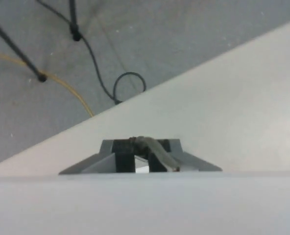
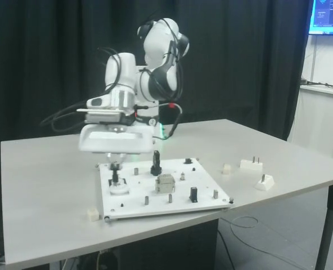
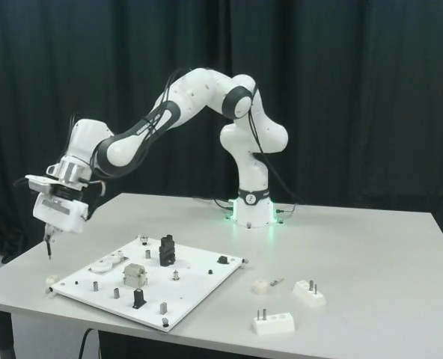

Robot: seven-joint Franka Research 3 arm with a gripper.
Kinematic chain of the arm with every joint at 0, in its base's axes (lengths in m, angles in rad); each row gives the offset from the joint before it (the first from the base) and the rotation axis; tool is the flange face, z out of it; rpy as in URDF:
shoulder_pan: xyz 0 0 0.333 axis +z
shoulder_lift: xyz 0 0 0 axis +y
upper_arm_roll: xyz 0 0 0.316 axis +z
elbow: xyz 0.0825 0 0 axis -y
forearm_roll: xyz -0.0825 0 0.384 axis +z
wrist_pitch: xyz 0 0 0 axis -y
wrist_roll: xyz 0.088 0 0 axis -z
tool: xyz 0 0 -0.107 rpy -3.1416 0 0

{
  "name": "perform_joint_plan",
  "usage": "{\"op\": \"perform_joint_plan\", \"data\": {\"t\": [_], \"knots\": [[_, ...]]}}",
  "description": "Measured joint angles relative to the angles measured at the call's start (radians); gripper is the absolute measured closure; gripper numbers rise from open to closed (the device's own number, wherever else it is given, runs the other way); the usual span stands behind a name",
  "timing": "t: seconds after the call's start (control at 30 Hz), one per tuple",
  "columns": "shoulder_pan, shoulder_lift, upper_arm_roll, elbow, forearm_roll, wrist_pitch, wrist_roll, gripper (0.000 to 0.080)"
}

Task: Place USB.

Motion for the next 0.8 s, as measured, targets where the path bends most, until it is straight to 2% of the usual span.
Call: {"op": "perform_joint_plan", "data": {"t": [0.43, 0.67, 0.8], "knots": [[-0.060, 0.065, 0.003, 0.054, 0.000, -0.014, 0.278, 0.0748], [-0.077, 0.099, 0.003, 0.068, -0.006, -0.014, 0.328, 0.0748], [-0.085, 0.118, 0.003, 0.078, -0.036, -0.014, 0.361, 0.0748]]}}
